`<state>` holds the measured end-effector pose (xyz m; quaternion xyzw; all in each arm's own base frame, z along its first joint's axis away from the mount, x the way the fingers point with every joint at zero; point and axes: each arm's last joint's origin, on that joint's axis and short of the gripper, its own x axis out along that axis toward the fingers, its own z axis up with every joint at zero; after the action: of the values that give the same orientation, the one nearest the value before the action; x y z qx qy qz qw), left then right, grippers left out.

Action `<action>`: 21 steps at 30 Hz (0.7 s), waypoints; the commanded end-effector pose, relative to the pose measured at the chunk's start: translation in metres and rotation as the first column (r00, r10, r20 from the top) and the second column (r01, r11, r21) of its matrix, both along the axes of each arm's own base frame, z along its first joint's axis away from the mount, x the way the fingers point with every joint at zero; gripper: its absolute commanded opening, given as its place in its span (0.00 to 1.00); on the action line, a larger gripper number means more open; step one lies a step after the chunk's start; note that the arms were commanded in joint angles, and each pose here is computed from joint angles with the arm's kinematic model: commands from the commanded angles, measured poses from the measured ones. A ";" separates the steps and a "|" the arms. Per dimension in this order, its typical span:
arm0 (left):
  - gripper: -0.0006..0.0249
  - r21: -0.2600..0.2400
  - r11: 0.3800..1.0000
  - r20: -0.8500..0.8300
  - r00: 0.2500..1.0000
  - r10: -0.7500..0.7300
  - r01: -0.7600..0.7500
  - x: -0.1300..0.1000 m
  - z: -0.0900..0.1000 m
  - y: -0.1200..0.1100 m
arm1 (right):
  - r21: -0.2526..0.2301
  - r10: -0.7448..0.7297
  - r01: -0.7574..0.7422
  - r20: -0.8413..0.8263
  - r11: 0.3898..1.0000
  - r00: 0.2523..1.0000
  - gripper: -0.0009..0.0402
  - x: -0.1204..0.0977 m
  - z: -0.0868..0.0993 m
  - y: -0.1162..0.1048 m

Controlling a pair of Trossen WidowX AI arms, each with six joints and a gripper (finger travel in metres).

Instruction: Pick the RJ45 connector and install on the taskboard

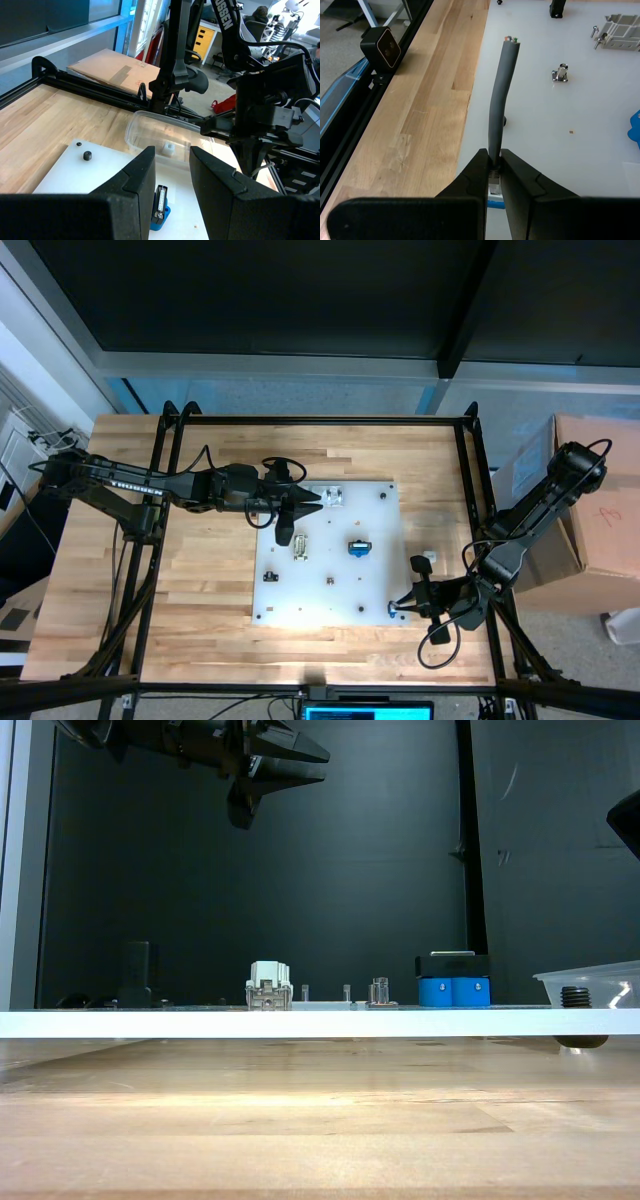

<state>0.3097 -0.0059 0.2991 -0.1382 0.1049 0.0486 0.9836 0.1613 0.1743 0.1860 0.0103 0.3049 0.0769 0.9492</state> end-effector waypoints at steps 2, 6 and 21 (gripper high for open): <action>0.38 0.000 1.000 0.000 1.000 0.000 0.000 0.000 0.000 0.000 | -0.006 -0.001 0.001 -0.004 1.000 1.000 0.02 -0.001 -0.002 -0.001; 0.38 0.000 1.000 0.001 1.000 0.000 0.000 0.000 0.000 0.000 | -0.015 -0.002 0.002 -0.011 1.000 1.000 0.02 -0.002 -0.006 -0.002; 0.38 0.000 1.000 0.000 1.000 0.000 0.000 0.000 0.000 0.000 | 0.014 0.000 0.000 0.013 1.000 1.000 0.02 -0.002 -0.007 -0.002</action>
<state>0.3097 -0.0059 0.2991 -0.1382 0.1049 0.0486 0.9836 0.1592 0.1718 0.1788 0.0144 0.2992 0.0764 0.9510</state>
